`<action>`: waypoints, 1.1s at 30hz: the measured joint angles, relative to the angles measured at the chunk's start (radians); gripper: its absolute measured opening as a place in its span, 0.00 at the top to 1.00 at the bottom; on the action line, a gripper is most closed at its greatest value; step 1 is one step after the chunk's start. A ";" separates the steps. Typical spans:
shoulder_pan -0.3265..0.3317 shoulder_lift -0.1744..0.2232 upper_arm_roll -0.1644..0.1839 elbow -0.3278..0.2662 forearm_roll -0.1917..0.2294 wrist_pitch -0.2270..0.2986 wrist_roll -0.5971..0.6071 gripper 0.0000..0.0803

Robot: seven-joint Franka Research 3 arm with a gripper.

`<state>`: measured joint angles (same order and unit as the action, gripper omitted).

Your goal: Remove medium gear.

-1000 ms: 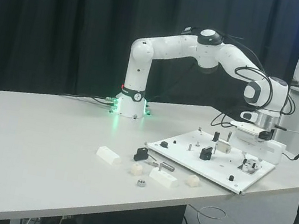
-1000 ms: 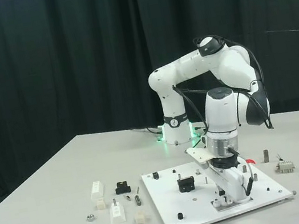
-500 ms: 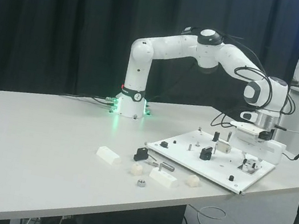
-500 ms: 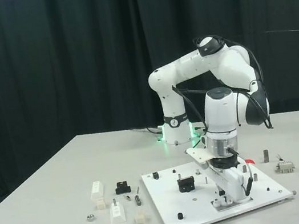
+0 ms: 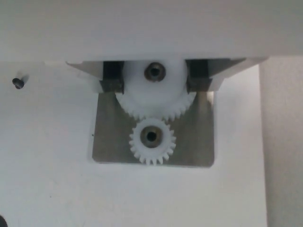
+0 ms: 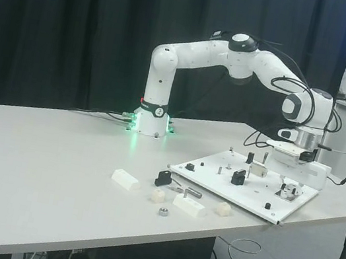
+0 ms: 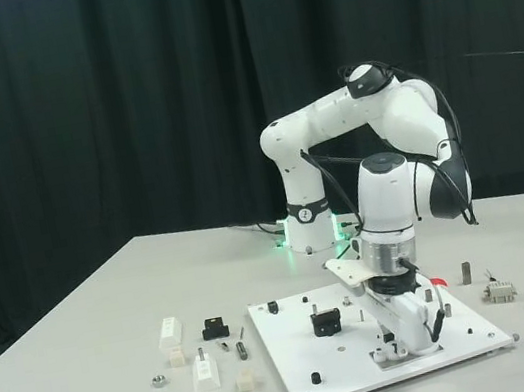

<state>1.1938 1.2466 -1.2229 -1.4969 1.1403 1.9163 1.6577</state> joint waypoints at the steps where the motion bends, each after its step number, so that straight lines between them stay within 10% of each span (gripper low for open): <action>1: 0.000 0.000 0.000 0.000 0.000 0.000 -0.010 0.65; 33: 0.000 -0.008 -0.001 -0.014 0.026 0.001 -0.127 0.65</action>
<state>1.1939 1.2390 -1.2243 -1.5111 1.1664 1.9173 1.5310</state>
